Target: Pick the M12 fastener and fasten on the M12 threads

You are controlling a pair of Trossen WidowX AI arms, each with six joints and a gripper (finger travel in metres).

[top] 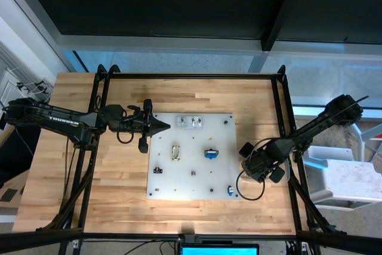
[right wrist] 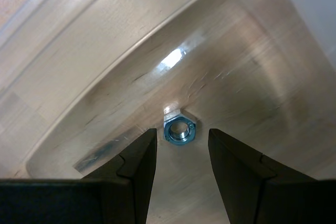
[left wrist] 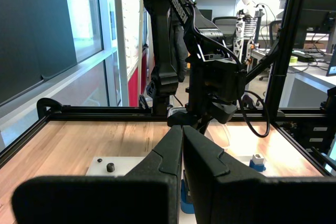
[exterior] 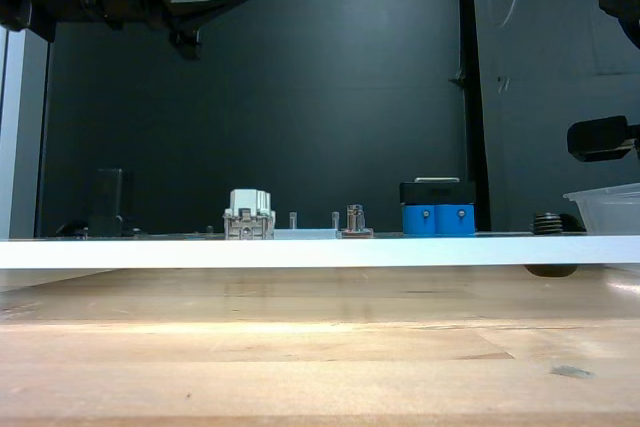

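Observation:
The small silver M12 nut (right wrist: 179, 129) lies flat on the floor of the clear tray (right wrist: 105, 77). My right gripper (right wrist: 181, 148) hangs open just above it, the nut showing in the gap just beyond the fingertips (right wrist: 142, 153). From above, the right gripper (top: 257, 162) is off the white board's (top: 179, 183) right edge and hides the tray. The M12 threads (exterior: 546, 222), a short black ribbed stud, stand bare in front of the tray (exterior: 606, 207). My left gripper (top: 162, 125) is shut and empty, held high over the board's left edge.
On the board stand a blue block (exterior: 437, 219), a grey-white connector (exterior: 248, 217), a silver post (exterior: 354, 219) and a clear piece (top: 190, 122) at the back. A black post (top: 225, 120) marks the far right corner. Black frame rails (top: 280, 111) border the table.

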